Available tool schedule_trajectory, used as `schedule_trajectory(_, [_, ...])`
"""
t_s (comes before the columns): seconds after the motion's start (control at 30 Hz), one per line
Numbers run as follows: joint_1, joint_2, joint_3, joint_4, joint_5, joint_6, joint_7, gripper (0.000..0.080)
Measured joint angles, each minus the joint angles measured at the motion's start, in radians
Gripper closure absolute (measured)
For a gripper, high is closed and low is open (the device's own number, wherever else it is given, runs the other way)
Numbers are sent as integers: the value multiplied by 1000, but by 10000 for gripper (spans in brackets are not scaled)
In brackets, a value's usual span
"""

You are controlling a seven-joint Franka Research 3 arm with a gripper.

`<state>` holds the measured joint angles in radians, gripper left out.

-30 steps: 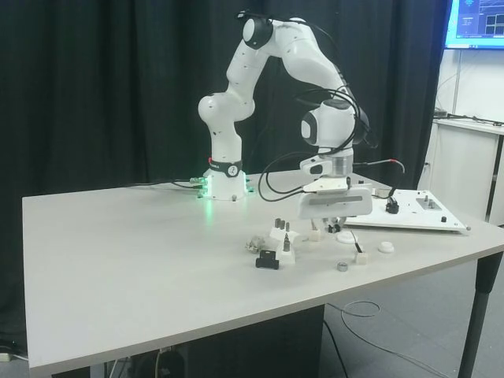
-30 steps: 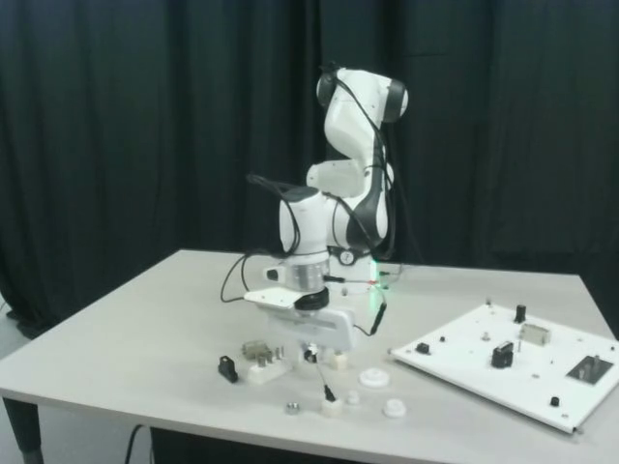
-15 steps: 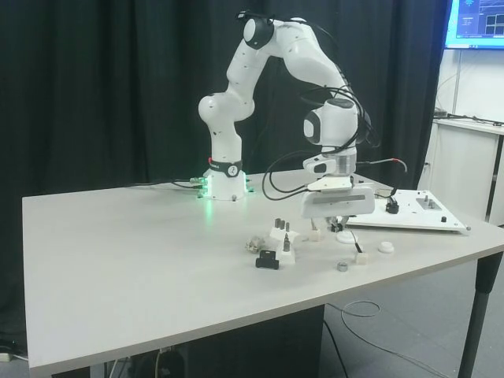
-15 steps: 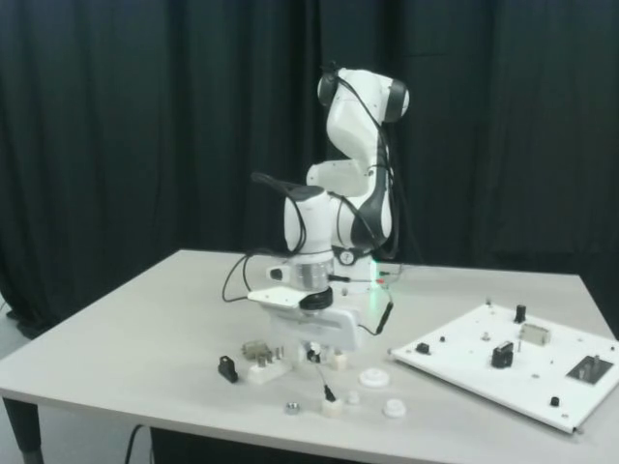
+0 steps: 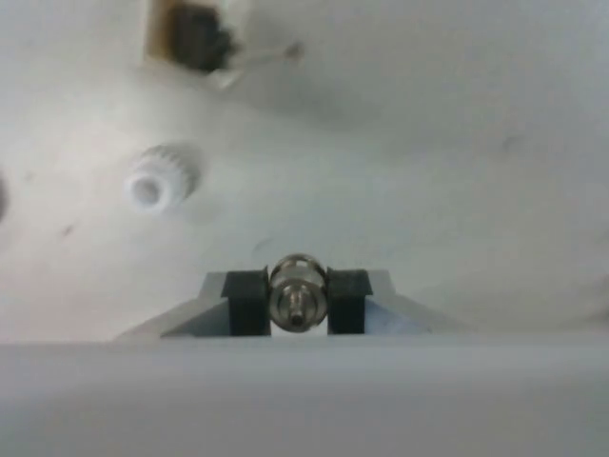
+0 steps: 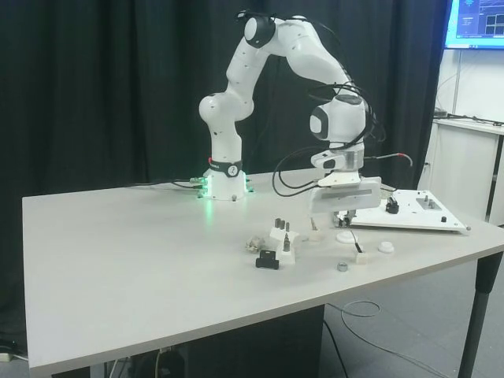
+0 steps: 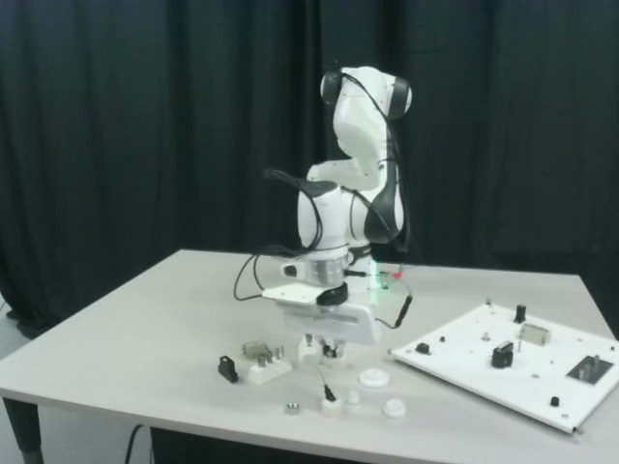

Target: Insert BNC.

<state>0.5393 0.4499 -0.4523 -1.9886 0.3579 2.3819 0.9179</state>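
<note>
In the wrist view my gripper (image 5: 297,305) is shut on a small grey metal BNC connector (image 5: 297,284), held between two black fingers (image 5: 245,303) with its tip pointing down at the table. From the room cameras the gripper (image 6: 344,215) hangs a little above the grey table, over loose white parts and close to the near edge of the white task board (image 6: 409,214). The same board (image 7: 513,362) lies at the right in the second room view, apart from the gripper (image 7: 329,350). The connector is too small to make out in the room views.
A white toothed wheel (image 5: 160,181) and a white block with a black insert (image 5: 195,38) lie beneath the hand. On the table are a white holder with pins (image 6: 283,236), a black piece (image 6: 268,260), a grey ring (image 6: 342,266) and white discs (image 6: 385,247).
The arm has swung away from the white holder toward the task board, carrying the connector, and the hand sits slightly higher above the table.
</note>
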Motion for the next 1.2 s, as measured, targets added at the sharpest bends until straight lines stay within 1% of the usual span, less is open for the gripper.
schedule_trajectory(0.1, [16,-11,0,0,-4,-17,8,677])
schedule_trajectory(0.27, [46,-30,0,-1,-21,-41,44,677])
schedule_trajectory(0.67, [138,-71,0,-1,-77,-95,182,677])
schedule_trajectory(0.83, [178,-82,0,-1,-97,-109,246,677])
schedule_trajectory(1.2, [268,-101,0,-1,-119,-149,382,677])
